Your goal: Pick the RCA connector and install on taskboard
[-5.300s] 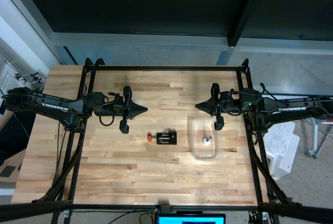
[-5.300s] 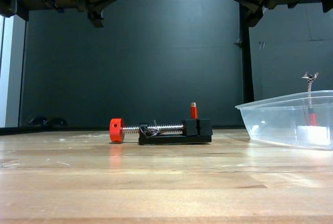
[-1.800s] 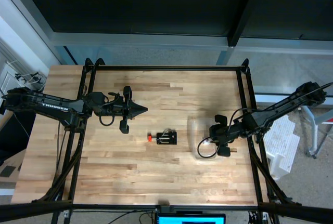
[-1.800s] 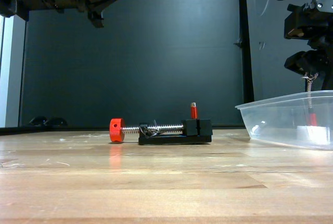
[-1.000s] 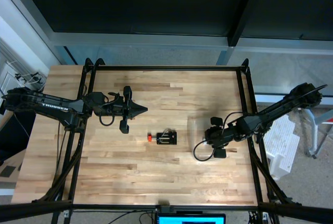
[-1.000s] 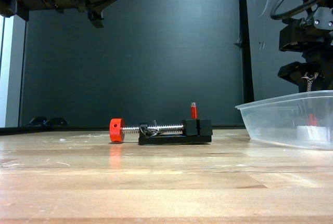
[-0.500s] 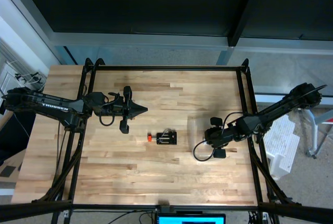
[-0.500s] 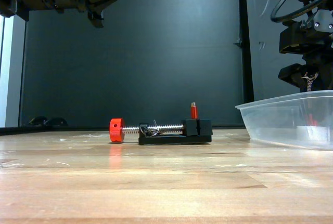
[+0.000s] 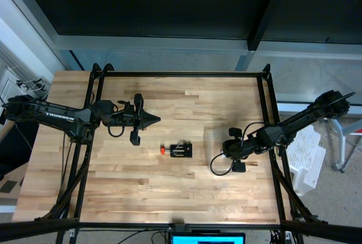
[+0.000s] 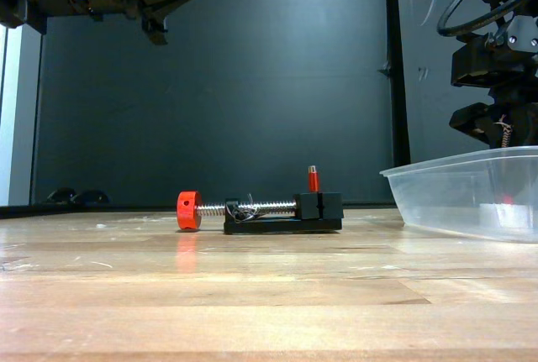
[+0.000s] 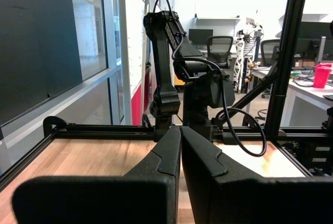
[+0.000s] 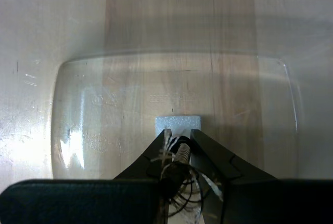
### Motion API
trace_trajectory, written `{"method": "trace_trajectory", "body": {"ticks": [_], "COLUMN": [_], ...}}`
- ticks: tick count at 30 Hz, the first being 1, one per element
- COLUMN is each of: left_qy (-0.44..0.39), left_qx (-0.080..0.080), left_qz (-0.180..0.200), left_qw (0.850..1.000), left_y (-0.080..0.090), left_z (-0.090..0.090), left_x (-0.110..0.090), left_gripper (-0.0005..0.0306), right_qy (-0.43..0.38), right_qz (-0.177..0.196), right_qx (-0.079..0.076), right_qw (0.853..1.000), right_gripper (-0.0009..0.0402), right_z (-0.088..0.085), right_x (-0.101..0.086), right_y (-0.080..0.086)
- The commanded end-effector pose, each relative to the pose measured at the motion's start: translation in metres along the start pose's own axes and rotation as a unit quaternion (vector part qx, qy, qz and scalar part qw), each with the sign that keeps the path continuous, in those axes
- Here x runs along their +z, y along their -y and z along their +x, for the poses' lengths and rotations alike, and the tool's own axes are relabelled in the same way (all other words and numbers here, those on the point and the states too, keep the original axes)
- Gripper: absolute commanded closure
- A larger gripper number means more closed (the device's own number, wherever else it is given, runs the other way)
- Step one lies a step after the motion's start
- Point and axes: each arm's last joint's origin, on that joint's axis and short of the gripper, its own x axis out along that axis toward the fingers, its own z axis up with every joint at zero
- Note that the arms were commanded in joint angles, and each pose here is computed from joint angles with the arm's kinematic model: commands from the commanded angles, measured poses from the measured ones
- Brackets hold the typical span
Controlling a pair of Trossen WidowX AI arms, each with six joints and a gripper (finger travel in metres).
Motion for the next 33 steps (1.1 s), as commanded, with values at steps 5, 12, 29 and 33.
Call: {"method": "trace_trajectory", "body": {"ticks": [5,12,29,33], "left_qy": [0.000,0.000,0.000,0.000], "left_qx": [0.000,0.000,0.000,0.000], "left_qz": [0.000,0.000,0.000,0.000], "left_qw": [1.000,1.000,1.000,1.000], "left_y": [0.000,0.000,0.000,0.000], "left_z": [0.000,0.000,0.000,0.000], "left_x": [0.000,0.000,0.000,0.000], "left_gripper": [0.0300,0.0300,0.0300,0.0300], "right_qy": [0.000,0.006,0.002,-0.001], "right_qz": [0.000,0.001,-0.003,-0.003], "right_qx": [0.000,0.002,0.001,0.001], "right_qw": [1.000,1.000,1.000,1.000], "right_gripper": [0.0389,0.0393,0.0393,0.0393], "right_z": [0.000,-0.003,-0.055,-0.067], "right_x": [0.000,0.003,0.022,0.027], "right_y": [0.000,0.000,0.005,0.006]}}
